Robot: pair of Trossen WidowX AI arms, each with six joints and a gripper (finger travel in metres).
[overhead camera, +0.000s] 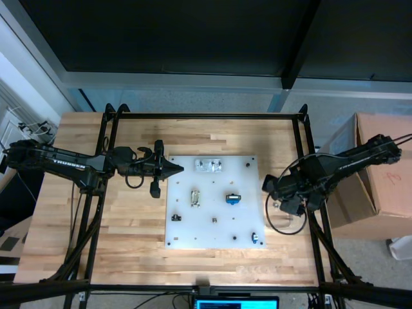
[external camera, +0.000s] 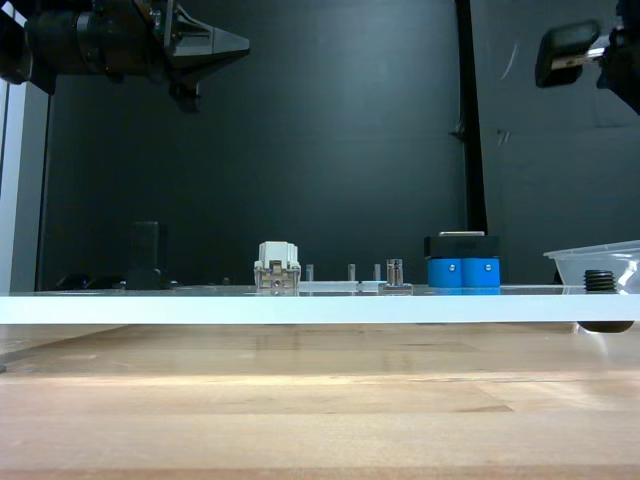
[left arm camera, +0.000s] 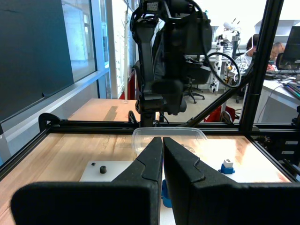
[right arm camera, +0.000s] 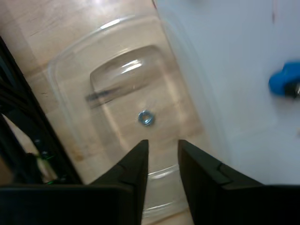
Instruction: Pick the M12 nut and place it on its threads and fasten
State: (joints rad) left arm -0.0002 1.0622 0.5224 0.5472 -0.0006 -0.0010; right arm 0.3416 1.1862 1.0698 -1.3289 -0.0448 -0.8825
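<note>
The small silver nut point(right arm camera: 146, 117) lies free and flat on the floor of the clear tray point(right arm camera: 65, 75), just ahead of my right gripper point(right arm camera: 161, 149). That gripper hangs above the tray beside the board's right edge point(overhead camera: 281, 193); its fingers stand slightly apart with nothing between them. The black ribbed stud point(external camera: 599, 281) stands bare, its ribs showing, in front of the tray point(external camera: 590, 256). My left gripper point(overhead camera: 178, 169) hovers high over the board's left edge, shut and empty, pointing right point(external camera: 240, 42).
The white board point(overhead camera: 212, 222) carries a white connector point(external camera: 277, 268), a silver post point(external camera: 394, 272) and a blue block point(external camera: 462, 265). A black frame surrounds the table. A cardboard box point(overhead camera: 376, 174) stands at the right, behind the right arm.
</note>
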